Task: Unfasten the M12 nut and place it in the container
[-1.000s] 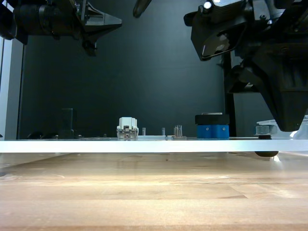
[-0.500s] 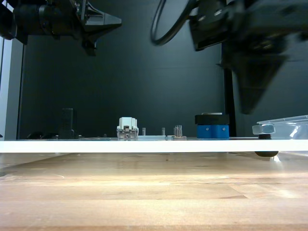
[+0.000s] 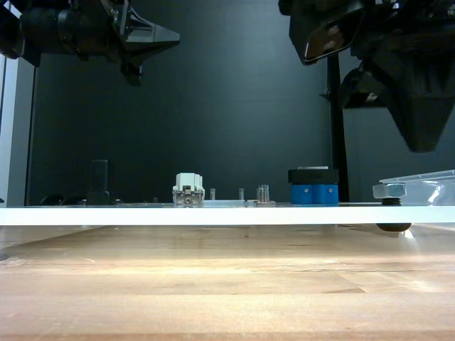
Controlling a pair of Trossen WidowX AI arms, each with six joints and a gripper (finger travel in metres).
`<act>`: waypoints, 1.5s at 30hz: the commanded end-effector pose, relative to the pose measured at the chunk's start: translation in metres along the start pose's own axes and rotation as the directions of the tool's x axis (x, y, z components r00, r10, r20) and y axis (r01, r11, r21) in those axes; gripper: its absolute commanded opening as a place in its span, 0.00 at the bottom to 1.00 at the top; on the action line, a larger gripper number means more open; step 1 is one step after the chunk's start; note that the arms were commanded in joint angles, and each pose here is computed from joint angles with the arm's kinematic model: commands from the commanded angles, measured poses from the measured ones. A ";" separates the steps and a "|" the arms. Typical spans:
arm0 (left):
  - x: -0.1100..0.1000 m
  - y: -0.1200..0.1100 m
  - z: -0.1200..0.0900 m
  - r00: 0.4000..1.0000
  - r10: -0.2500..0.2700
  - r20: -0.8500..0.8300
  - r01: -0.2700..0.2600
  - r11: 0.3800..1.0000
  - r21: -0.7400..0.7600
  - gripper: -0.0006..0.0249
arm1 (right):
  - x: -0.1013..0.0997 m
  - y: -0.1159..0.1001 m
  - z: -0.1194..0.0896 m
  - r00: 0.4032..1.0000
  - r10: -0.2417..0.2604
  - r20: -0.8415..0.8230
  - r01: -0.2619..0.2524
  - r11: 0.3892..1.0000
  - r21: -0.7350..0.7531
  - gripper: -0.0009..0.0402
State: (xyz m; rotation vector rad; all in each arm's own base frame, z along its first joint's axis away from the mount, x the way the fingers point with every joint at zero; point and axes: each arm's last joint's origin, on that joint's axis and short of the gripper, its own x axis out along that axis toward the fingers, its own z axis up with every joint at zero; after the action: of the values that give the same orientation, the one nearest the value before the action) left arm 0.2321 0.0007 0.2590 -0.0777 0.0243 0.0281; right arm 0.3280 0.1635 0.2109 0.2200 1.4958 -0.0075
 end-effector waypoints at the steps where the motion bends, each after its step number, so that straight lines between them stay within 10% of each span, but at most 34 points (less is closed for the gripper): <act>1: 0.000 0.000 -0.001 1.000 0.002 -0.007 -0.002 1.000 0.000 0.02 | 0.007 0.003 0.003 1.000 0.014 0.005 -0.014 1.000 -0.021 0.02; 19: 0.000 0.000 -0.001 1.000 0.001 -0.015 -0.001 1.000 0.000 0.02 | 0.028 0.004 0.009 1.000 0.012 0.001 -0.012 0.997 -0.077 0.02; 26: 0.000 0.000 -0.002 1.000 0.001 -0.015 -0.001 1.000 0.000 0.02 | 0.014 -0.009 0.005 0.951 -0.295 0.095 0.291 0.955 0.048 0.02; 36: 0.000 0.000 -0.002 1.000 0.001 -0.015 -0.001 1.000 0.000 0.02 | 0.005 -0.006 0.004 0.973 -0.220 0.077 0.215 0.975 0.062 0.02; 45: 0.000 0.000 -0.002 1.000 0.001 -0.015 -0.001 1.000 0.000 0.02 | -0.014 -0.008 0.008 0.991 -0.102 0.085 0.053 0.890 0.452 0.07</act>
State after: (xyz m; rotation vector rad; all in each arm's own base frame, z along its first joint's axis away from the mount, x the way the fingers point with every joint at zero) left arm 0.2321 0.0007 0.2574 -0.0778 0.0399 0.0283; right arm 0.3337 0.1538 0.2212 0.4683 1.3886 -0.3971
